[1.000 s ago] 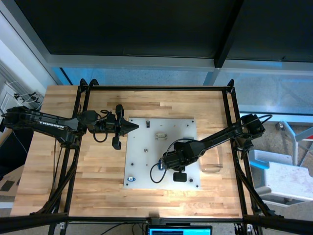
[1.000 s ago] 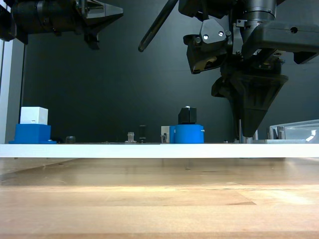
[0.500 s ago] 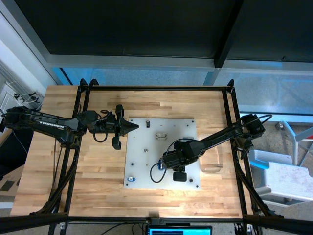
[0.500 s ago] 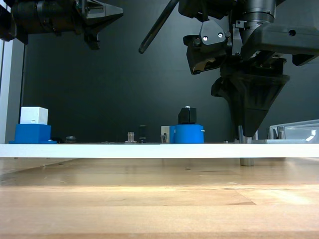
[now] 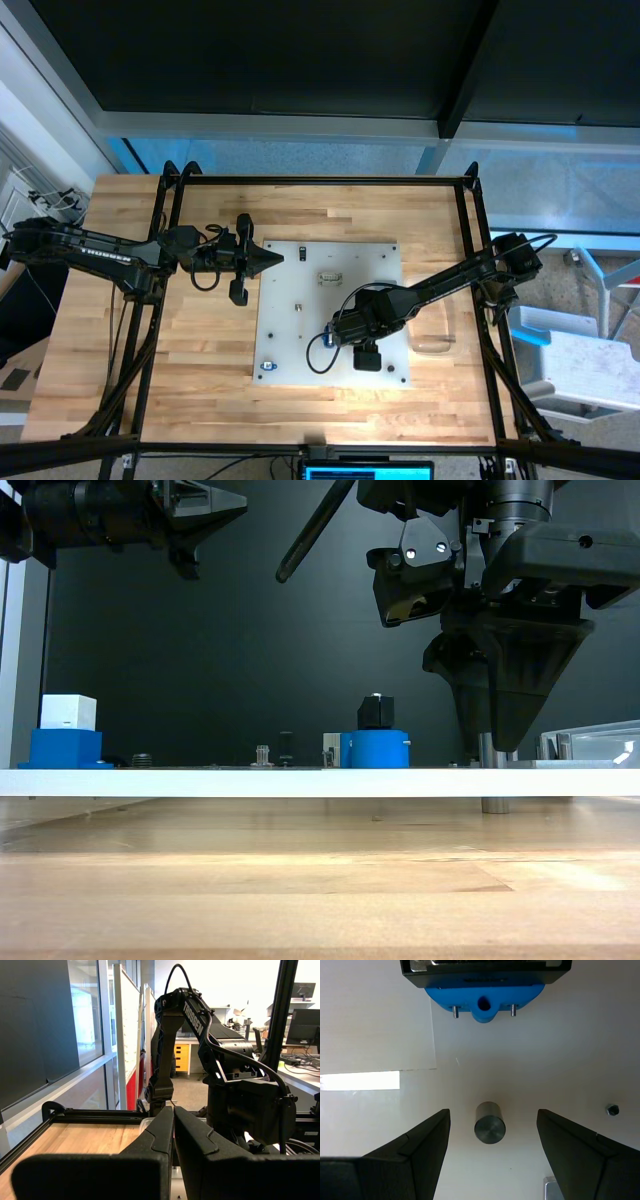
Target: Pick the 16mm cylinder and place it in the taskboard
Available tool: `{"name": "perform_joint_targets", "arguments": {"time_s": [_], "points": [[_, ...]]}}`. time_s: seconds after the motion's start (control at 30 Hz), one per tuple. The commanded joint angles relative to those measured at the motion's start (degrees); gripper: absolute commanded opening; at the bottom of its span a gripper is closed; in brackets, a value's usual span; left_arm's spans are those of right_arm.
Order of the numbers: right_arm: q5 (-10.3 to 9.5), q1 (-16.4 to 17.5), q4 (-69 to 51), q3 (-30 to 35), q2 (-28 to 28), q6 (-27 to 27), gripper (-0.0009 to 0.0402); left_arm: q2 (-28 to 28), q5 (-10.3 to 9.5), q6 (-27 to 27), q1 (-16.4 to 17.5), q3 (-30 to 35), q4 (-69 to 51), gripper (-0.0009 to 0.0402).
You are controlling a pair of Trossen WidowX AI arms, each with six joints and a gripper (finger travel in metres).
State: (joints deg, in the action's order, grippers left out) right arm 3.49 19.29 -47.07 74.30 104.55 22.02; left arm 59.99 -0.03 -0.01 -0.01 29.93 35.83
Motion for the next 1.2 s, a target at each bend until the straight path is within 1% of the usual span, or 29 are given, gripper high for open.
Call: {"name": "perform_joint_targets", "arguments": {"time_s": [0.03, 0.33, 0.53, 1.2], "points": [[-0.04, 0.11, 0.02, 0.11, 0.0, 0.0, 0.0245, 0.0, 0.02, 0.02, 0.02, 0.02, 0.02, 0.0], [-0.04, 0.24, -0.31, 0.09, -0.42, 0.0, 0.0245, 0.0, 0.02, 0.02, 0.0, 0.02, 0.0, 0.0], [-0.02, 0.26, -1.05, 0.09, -2.1, 0.0, 0.0245, 0.0, 0.02, 0.02, 0.0, 0.02, 0.0, 0.0], [-0.02, 0.26, -5.6, 0.09, -11.85, 0.0, 0.0245, 0.0, 0.02, 0.02, 0.02, 0.02, 0.02, 0.0]]}}
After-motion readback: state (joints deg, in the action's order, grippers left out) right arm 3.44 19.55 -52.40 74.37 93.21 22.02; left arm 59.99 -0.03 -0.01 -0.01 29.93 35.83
